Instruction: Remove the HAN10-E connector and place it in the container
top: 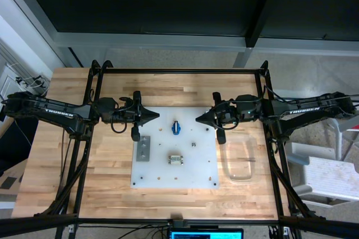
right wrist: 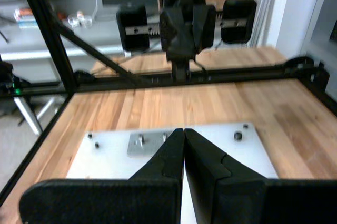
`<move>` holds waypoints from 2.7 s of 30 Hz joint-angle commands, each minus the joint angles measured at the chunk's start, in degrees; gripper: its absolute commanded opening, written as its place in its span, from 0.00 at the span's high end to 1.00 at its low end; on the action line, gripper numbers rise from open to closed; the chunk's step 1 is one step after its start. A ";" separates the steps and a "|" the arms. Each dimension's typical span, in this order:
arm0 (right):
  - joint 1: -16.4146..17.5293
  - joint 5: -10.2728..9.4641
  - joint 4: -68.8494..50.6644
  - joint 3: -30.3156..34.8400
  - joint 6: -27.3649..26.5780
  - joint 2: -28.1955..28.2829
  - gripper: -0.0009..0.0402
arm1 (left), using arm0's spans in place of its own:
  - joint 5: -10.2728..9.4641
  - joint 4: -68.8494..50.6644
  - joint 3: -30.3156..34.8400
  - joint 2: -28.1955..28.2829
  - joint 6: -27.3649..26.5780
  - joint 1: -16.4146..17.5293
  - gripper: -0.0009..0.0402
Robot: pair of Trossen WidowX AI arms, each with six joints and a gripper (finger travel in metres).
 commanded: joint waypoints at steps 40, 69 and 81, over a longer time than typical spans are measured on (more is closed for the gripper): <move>7.43 0.24 -60.67 60.13 9.05 43.39 0.98 | 0.00 0.00 0.00 0.00 0.00 0.00 0.98; 10.88 0.20 -70.42 73.46 11.43 60.24 0.76 | 0.00 0.00 0.00 0.00 0.00 0.02 0.98; 11.26 0.20 -70.90 74.44 11.63 62.99 0.46 | 0.02 0.00 0.00 0.02 0.00 0.00 0.98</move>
